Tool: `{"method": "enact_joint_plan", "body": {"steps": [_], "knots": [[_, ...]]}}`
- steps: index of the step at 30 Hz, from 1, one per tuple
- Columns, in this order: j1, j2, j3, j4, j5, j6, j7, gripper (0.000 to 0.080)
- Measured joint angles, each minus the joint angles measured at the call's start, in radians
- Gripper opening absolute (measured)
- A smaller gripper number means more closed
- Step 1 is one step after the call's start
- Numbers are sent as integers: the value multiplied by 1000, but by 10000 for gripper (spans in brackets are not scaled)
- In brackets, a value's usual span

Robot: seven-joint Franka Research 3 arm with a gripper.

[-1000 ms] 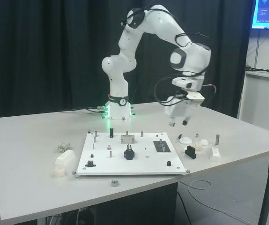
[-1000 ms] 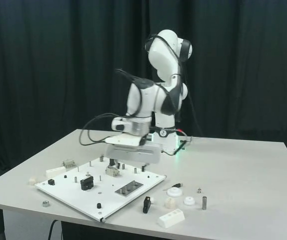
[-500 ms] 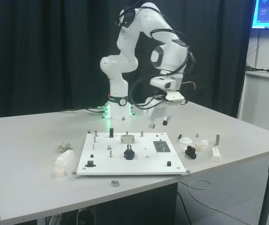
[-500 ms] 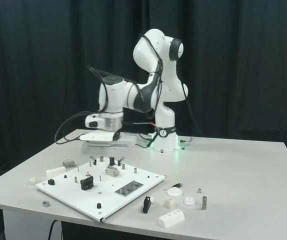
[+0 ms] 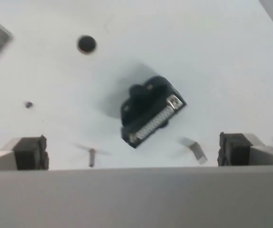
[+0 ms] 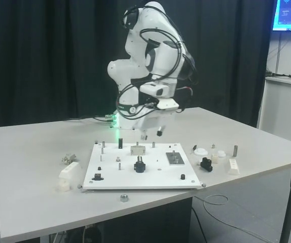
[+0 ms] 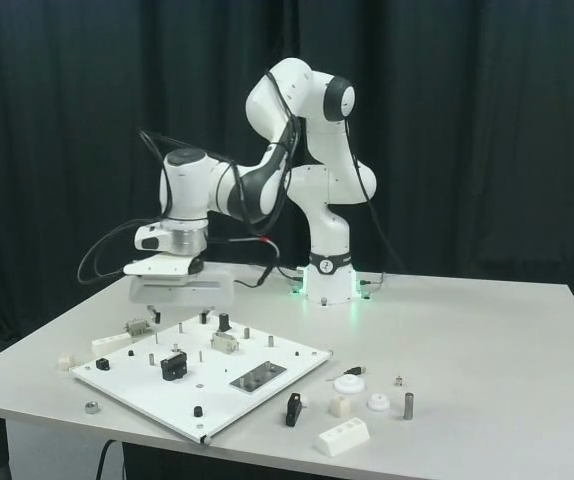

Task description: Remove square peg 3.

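Note:
The white board point(image 6: 150, 177) point(image 7: 229, 400) carries several upright pegs and pins, among them a tall black peg point(image 6: 120, 142) point(image 7: 223, 322) near its back edge. I cannot tell which one is square peg 3. My gripper point(image 6: 152, 135) point(image 7: 145, 317) hangs above the board, open and holding nothing. In the wrist view the gripper point(image 5: 131, 151) has its fingers point(image 5: 29, 153) spread wide. Far below them a black connector block point(image 5: 148, 111) point(image 6: 139, 165) point(image 7: 174, 365) sits on the board. Nothing touches the fingers.
On the board stand a grey metal block point(image 6: 138, 150), a grey plate point(image 6: 174, 157) and a small black knob point(image 5: 86, 44). Loose white discs point(image 6: 201, 151), a black piece point(image 6: 205, 163), a white block point(image 6: 232, 166) and a grey cylinder point(image 6: 234, 150) lie to its right. Another white block point(image 6: 70, 174) lies to its left.
The arm has swung from over the loose parts on the right across to above the board. The gripper has stayed open and holds nothing.

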Motion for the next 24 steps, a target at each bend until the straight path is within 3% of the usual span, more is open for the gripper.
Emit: {"method": "enact_joint_plan", "body": {"steps": [7,24], "knots": [[-28,-8,-1,-17,29,0,-39,800],[-40,-78,-40,-117,30,1,-83,800]]}}
